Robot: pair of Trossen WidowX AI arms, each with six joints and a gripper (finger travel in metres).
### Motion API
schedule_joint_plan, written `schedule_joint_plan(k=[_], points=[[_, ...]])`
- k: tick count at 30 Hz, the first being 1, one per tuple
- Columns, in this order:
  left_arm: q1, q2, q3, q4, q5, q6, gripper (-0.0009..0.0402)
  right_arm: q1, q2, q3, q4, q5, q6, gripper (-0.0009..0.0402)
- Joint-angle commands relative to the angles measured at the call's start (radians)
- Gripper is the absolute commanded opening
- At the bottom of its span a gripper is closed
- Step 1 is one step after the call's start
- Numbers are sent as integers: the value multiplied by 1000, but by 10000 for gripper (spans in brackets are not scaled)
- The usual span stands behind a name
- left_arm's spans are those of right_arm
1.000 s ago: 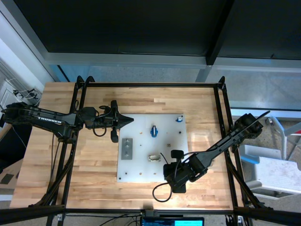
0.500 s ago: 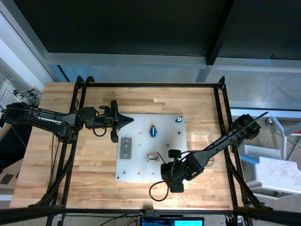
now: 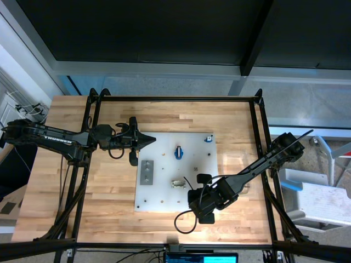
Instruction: Remove the USB connector from the USB hub and place in the container
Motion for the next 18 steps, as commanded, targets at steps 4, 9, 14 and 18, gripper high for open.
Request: schedule_joint_plan(k=[4, 9, 14, 18], points=[[0, 0, 0, 0, 0, 0, 1, 14, -21, -10, 23, 42, 14, 0], [0, 0, 0, 0, 0, 0, 1, 27, -59, -63, 76, 60, 38, 0], [0, 0, 0, 0, 0, 0, 1, 42, -103, -136, 141, 68, 73, 0], [0, 0, 0, 0, 0, 0, 1, 53, -112, -156, 158, 91, 87, 0]])
